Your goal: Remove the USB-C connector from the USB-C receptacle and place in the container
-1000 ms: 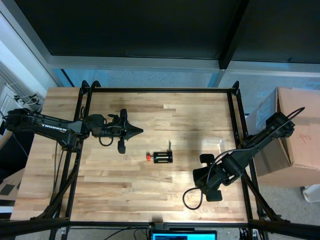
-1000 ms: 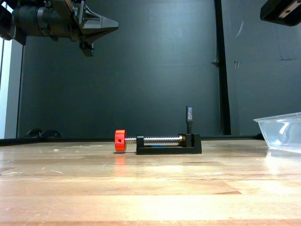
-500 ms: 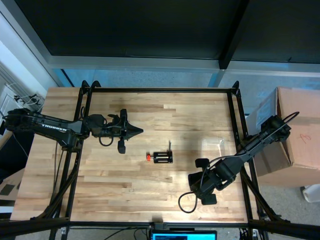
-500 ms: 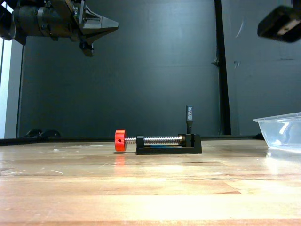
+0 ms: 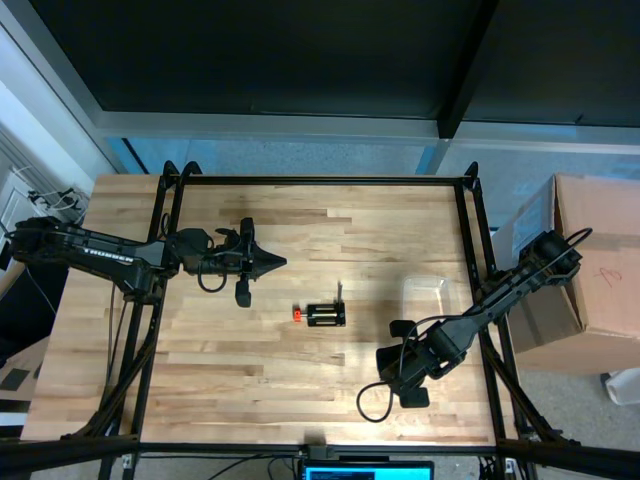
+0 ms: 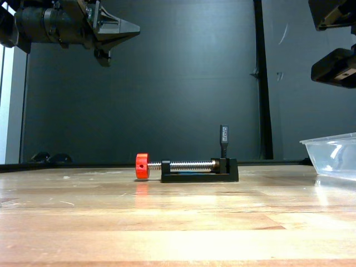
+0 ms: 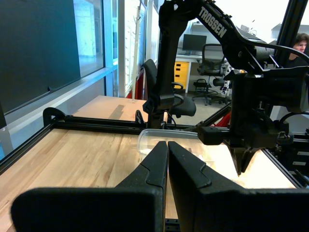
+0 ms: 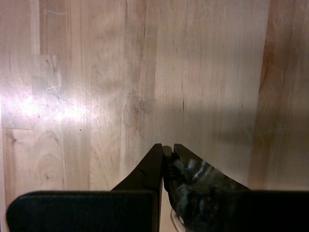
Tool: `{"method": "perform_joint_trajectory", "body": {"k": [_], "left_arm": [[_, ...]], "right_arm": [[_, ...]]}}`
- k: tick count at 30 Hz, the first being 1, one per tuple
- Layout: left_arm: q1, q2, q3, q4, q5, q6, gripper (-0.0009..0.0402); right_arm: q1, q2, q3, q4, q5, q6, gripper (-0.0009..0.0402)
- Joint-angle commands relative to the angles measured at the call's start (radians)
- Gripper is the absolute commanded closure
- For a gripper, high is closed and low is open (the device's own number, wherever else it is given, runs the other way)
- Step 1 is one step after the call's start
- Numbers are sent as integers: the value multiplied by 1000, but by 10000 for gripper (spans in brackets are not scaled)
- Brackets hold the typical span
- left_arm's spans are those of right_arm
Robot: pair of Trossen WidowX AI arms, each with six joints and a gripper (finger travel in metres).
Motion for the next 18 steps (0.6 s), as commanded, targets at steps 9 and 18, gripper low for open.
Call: {"method": "perform_joint_trajectory", "body": {"k": [9,18], "left_arm": [[0,0,0,0,0,0,393],[0,0,0,0,0,0,393]], "right_arm": [[-2,-1,-33,33,0,-3,393],[-2,-1,-34,32,0,1,379]]}}
